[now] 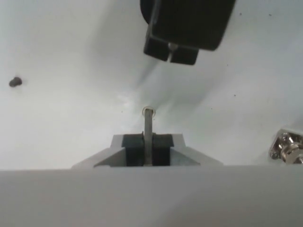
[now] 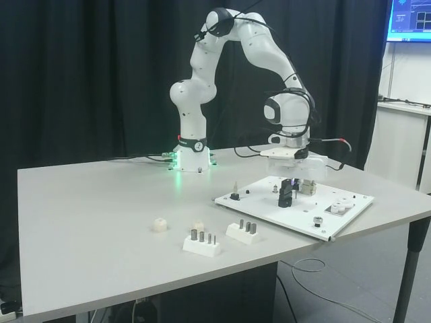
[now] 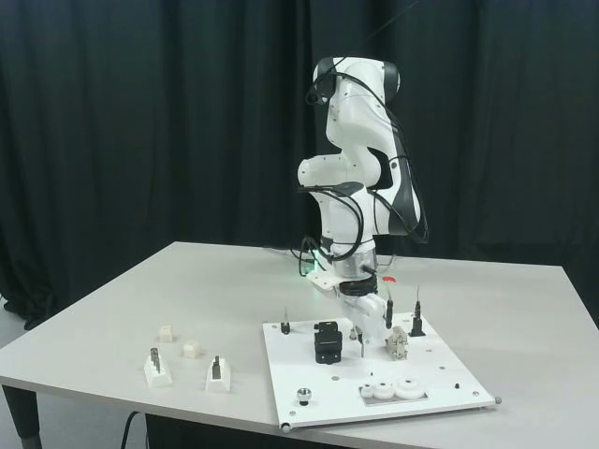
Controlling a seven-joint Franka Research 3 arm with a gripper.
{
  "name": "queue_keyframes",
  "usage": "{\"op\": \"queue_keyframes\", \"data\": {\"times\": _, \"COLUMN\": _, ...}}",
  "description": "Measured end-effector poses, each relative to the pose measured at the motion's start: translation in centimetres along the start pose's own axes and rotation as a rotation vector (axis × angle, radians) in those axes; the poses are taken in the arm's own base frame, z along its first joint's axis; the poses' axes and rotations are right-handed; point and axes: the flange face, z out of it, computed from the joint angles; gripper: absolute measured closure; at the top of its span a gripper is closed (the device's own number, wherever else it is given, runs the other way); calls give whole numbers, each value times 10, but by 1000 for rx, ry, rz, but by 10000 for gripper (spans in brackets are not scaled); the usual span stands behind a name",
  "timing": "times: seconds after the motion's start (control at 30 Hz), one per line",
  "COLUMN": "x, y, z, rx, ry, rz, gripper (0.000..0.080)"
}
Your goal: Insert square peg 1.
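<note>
Gripper (image 1: 148, 153) pinching slim grey metal peg (image 1: 148, 135), seemingly over smooth white board (image 1: 71, 118)

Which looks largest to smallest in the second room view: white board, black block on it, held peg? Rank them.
1. white board
2. black block
3. peg, a thin sliver under the tool.

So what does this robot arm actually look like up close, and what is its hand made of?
The arm is white, built of rounded, bulging segments with black bands at the joints. Black cables run along its upper part and loop by the wrist. Its base glows green where it is bolted to the grey table. The hand is a white block with two black fingers.
</note>
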Motion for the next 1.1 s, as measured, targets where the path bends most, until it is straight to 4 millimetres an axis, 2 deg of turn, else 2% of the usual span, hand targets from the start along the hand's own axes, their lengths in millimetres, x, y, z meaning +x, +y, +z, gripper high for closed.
{"op": "queue_keyframes", "data": {"times": 0.5, "x": -1, "y": 0, "z": 1, "rx": 3, "ry": 0, "rz": 163, "gripper": 772}}
{"op": "queue_keyframes", "data": {"times": 1.1, "x": -4, "y": 0, "z": 2, "rx": 9, "ry": -1, "rz": 193, "gripper": 772}}
